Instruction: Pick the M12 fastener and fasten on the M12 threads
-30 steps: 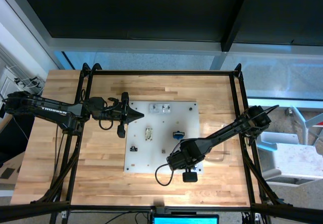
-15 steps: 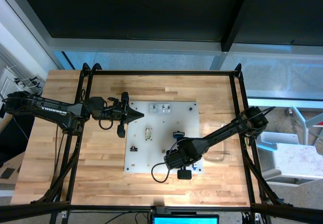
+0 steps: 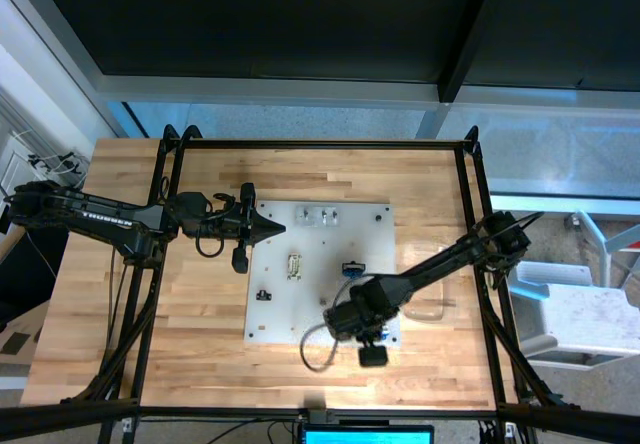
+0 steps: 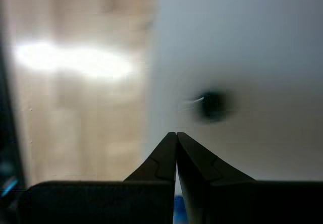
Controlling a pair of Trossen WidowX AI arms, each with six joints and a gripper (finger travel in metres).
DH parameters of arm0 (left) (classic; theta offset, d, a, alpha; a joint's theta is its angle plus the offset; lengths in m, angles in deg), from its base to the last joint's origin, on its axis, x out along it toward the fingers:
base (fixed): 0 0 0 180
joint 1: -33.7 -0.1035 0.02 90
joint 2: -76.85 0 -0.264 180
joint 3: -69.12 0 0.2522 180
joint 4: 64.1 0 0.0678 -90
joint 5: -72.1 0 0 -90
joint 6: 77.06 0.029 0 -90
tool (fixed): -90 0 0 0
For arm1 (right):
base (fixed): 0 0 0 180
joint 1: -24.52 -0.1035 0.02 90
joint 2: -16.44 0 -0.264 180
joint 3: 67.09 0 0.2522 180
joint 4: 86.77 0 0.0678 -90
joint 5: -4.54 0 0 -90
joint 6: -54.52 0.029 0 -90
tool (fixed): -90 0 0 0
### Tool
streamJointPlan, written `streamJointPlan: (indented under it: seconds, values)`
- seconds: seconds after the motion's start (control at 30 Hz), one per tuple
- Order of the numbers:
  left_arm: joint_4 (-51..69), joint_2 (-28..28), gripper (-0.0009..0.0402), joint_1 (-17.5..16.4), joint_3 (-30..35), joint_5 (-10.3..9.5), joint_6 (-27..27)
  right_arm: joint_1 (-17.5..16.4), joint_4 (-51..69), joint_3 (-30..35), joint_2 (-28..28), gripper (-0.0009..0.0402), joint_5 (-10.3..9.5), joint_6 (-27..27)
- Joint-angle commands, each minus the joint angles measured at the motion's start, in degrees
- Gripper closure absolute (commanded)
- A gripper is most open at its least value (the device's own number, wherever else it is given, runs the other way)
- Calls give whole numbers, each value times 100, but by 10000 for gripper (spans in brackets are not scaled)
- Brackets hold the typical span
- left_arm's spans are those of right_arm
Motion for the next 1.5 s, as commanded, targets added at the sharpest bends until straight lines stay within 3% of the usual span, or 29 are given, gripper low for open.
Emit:
streamJointPlan:
  seconds: [0.03,0.3,0.43,0.67,1.1,1.27,1.5]
  values:
    - [0,2,393,0,2,2,2,4,111,7,-70,393,175,-9]
    - [-11,-2,393,-2,2,2,2,2,149,7,-129,393,232,52]
    - [-9,2,393,0,2,2,2,-35,164,42,-210,393,608,162]
    - [-7,4,393,0,2,2,2,-111,374,422,-315,393,1067,481]
    - [-9,2,393,0,2,2,2,-164,664,682,-428,393,1095,542]
    - [-9,2,393,0,2,2,2,-162,654,682,-520,393,1390,485]
    - [-9,2,393,0,2,2,2,-162,691,682,-573,393,1377,9]
